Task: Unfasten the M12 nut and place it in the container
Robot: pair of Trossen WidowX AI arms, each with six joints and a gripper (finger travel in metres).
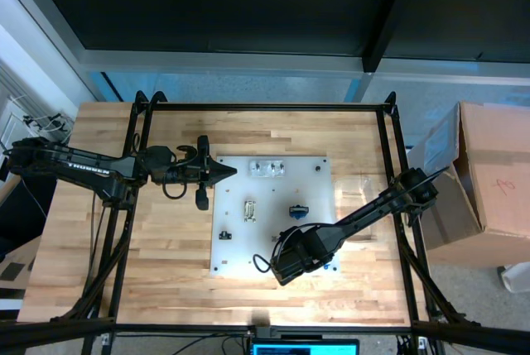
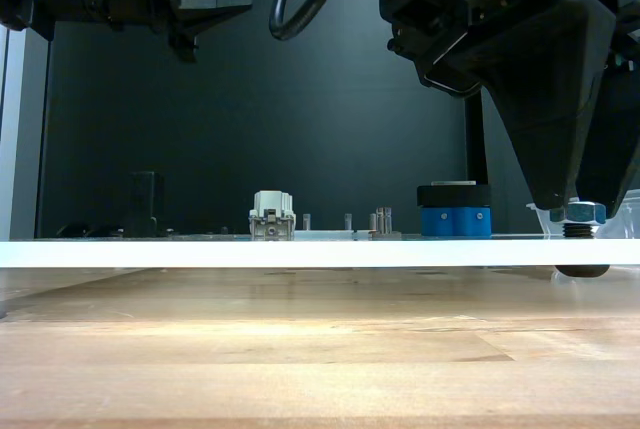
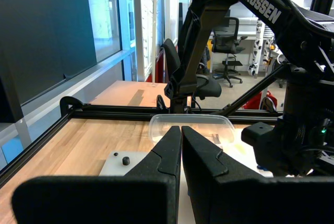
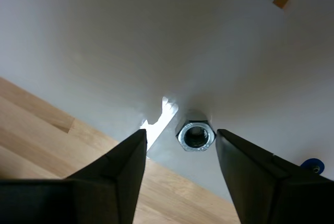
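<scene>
The right gripper is hanging over the near right edge of the white board, its fingers standing apart on either side of the M12 nut, clear of its flats. The nut is sitting on its black ribbed stud at that edge, with ribs showing beneath it. The left gripper is hovering above the board's far left edge, fingers pressed together.

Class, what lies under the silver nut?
The black stud shows its ribs; its top is covered. Right gripper, open, straddles the nut; left gripper, shut, hovers at the board's left edge.
</scene>
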